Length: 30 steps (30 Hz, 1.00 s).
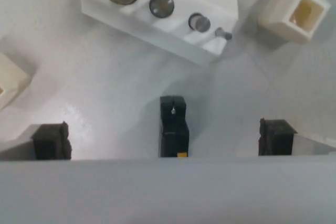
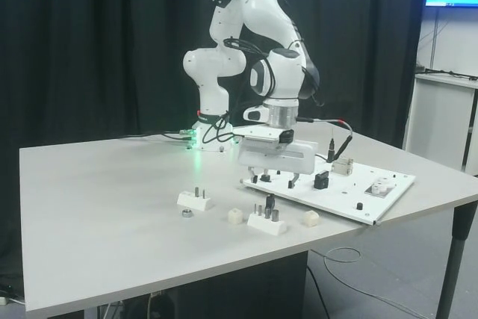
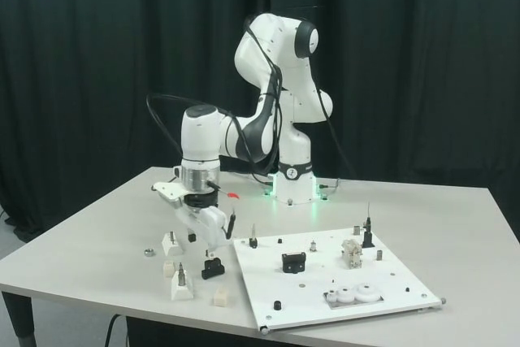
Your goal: Pick D-SUB.
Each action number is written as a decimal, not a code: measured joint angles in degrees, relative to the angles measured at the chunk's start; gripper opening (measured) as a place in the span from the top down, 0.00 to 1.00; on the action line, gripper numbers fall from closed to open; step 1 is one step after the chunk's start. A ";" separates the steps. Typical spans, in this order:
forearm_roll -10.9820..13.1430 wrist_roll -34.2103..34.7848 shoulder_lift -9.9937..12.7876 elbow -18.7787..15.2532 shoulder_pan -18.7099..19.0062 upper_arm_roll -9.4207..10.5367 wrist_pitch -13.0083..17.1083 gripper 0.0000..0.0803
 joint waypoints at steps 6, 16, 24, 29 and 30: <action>1.28 4.01 -0.14 -0.52 0.07 0.00 -0.23 0.00; 1.40 9.24 -0.15 -2.63 0.60 0.03 2.22 0.00; 1.40 10.52 -0.15 -5.55 0.78 0.14 5.82 0.00; 1.40 10.52 -0.13 -7.58 0.77 0.19 7.73 0.00; 1.40 10.52 -0.12 -7.98 0.77 0.22 8.14 0.00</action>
